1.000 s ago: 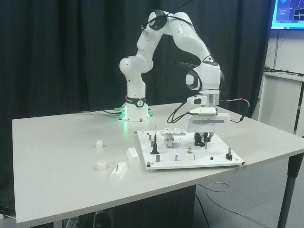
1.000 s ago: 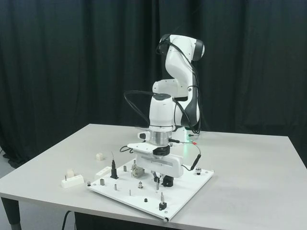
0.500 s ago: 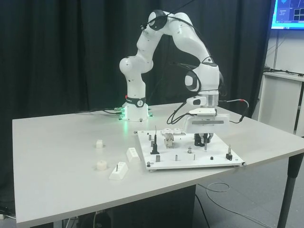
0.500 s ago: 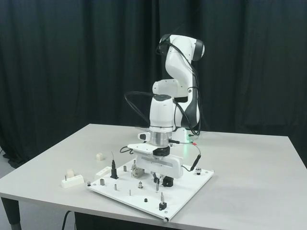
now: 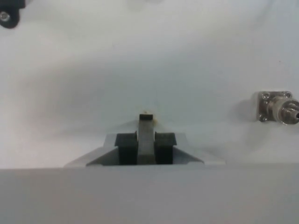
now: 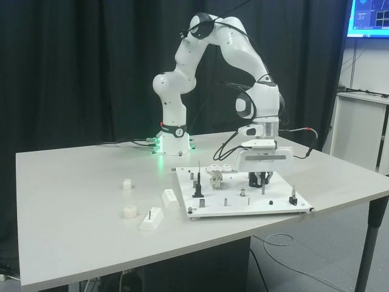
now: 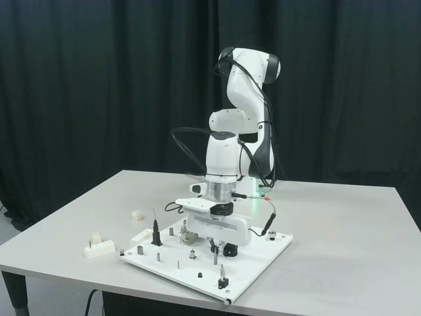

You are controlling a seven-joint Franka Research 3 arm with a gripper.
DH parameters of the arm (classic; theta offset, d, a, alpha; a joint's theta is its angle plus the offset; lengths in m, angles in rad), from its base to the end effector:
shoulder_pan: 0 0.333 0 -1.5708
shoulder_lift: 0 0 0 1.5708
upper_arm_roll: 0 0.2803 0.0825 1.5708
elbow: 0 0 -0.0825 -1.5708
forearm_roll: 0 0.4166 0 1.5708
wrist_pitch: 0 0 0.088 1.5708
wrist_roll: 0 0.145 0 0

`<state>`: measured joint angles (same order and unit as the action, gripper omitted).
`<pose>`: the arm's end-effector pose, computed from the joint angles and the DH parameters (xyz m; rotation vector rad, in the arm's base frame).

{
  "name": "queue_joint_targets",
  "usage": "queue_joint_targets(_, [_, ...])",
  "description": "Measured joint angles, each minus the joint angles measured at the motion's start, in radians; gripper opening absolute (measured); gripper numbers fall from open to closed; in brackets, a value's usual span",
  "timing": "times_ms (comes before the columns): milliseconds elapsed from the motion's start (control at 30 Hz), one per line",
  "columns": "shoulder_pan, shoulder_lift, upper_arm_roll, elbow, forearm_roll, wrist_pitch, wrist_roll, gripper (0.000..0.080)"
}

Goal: Insert square peg 2.

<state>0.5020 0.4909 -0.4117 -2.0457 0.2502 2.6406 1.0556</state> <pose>0.6193 0.0437 0.1361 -2.6175 1.6376 -0.2483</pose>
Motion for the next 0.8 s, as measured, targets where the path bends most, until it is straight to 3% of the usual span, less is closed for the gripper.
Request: queue_joint_targets(800, [-0.001,0.013,0.004,-0.005,0.0,0.033,0.015,0.0074])
